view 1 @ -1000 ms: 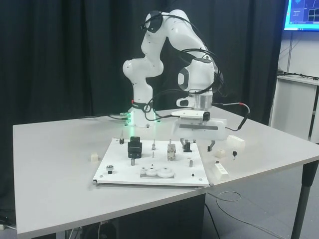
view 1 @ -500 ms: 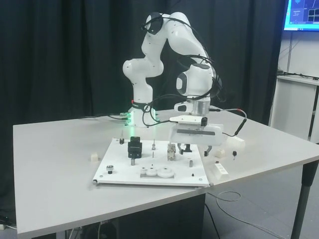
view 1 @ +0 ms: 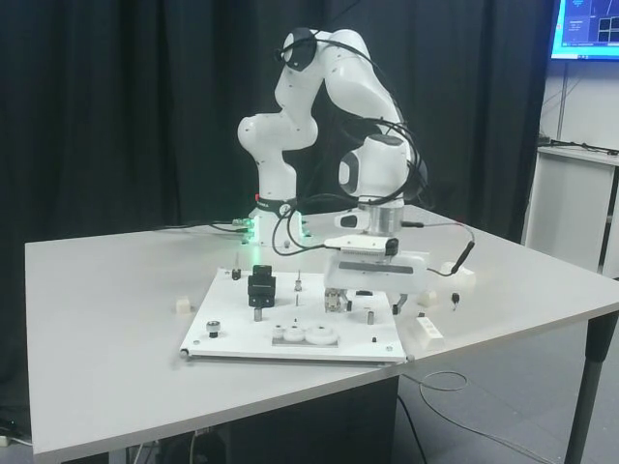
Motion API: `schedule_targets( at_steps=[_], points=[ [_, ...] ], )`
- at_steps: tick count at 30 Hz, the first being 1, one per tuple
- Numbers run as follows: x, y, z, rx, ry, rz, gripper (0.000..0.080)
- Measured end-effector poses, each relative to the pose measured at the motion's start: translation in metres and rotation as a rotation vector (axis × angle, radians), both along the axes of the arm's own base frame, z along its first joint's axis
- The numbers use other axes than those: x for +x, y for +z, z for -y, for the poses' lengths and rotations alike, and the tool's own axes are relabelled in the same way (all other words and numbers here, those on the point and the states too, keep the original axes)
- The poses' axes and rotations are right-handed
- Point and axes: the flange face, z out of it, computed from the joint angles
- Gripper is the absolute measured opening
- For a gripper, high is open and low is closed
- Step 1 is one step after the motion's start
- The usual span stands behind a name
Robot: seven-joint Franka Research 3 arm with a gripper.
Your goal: Remove round peg 3.
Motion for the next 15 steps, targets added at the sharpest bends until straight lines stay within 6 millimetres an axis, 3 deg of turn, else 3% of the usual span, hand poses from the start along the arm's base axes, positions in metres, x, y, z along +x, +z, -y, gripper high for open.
schedule_targets(
  at_steps=[15],
  points=[
    [0.0027, -0.0111, 0.0022, 0.017, 0.002, 0.002, 0.0800]
  ],
)
